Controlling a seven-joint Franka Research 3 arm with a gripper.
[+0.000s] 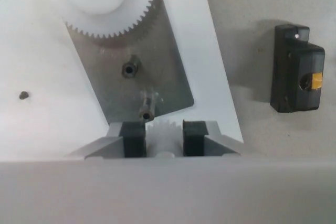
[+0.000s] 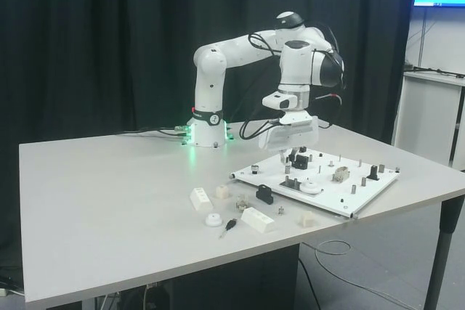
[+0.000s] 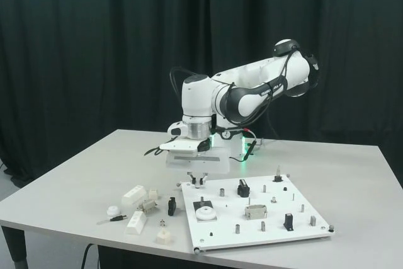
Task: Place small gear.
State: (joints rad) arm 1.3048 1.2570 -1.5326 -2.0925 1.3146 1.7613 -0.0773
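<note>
In the wrist view my gripper (image 1: 164, 139) is shut on the small white gear (image 1: 162, 128), which sits between the two black pads (image 1: 133, 136). Just beyond the gear a short metal peg (image 1: 147, 109) stands on the grey metal plate (image 1: 168, 72), and a second peg (image 1: 130, 67) stands farther along. The large white gear (image 1: 107, 1) is mounted at the plate's far end. From the room views, the gripper (image 3: 199, 181) hangs a little above the near-left corner of the white assembly board (image 3: 271, 234).
A black block-shaped part (image 1: 296, 69) lies on the grey table beside the board's edge. Several loose white and black parts (image 3: 135, 196) lie on the table left of the board. Posts and fixtures (image 3: 286, 220) stand across the board.
</note>
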